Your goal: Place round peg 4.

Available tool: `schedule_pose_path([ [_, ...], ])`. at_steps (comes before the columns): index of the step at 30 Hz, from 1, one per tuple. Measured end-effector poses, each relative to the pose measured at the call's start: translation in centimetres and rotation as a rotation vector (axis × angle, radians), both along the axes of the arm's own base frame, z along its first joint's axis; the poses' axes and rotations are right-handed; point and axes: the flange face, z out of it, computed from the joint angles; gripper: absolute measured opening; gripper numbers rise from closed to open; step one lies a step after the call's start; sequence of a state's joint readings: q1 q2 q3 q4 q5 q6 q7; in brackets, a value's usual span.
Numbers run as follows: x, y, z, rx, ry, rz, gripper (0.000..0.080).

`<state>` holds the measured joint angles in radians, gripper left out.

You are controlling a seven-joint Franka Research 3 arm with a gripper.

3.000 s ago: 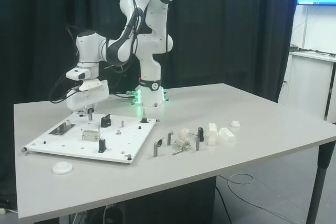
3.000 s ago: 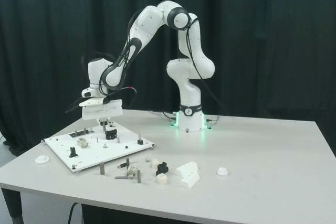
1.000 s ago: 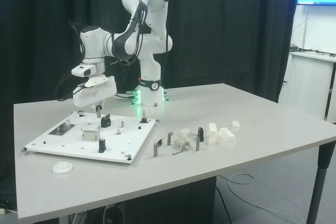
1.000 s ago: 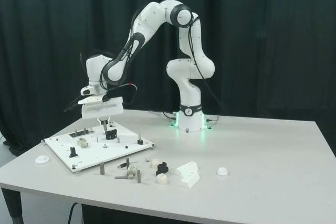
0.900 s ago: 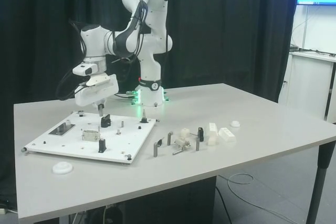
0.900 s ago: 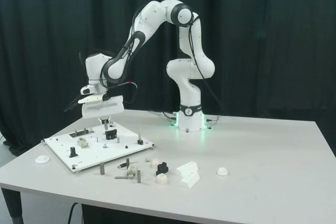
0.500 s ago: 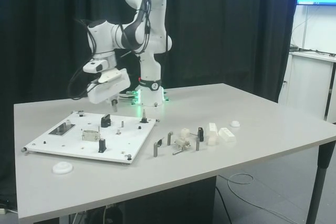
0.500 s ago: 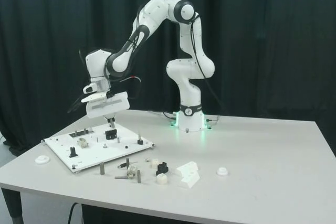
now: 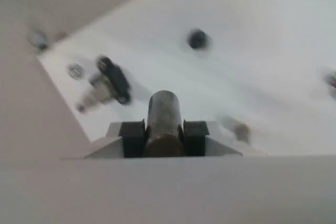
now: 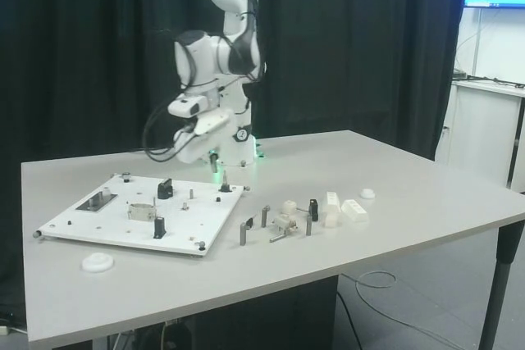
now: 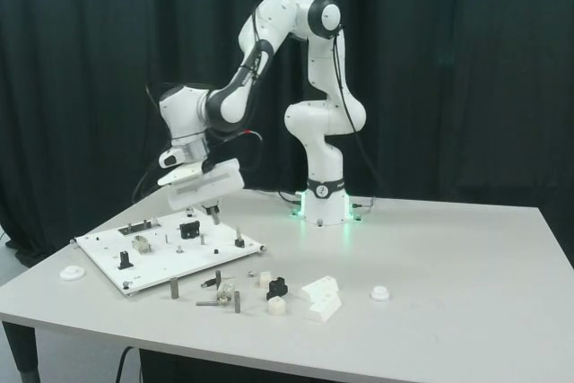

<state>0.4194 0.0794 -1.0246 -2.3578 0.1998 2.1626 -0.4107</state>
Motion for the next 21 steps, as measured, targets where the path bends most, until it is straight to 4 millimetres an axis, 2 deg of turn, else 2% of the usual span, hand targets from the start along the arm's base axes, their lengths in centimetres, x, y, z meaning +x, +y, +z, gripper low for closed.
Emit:
schedule_pose_path([
  [12,3.8,8.5,0.0,-0.041,0.075,-0.056,0.0152],
  [21,5.5,14.8,0.2,-0.117,0.11,-0.099,0.0152],
])
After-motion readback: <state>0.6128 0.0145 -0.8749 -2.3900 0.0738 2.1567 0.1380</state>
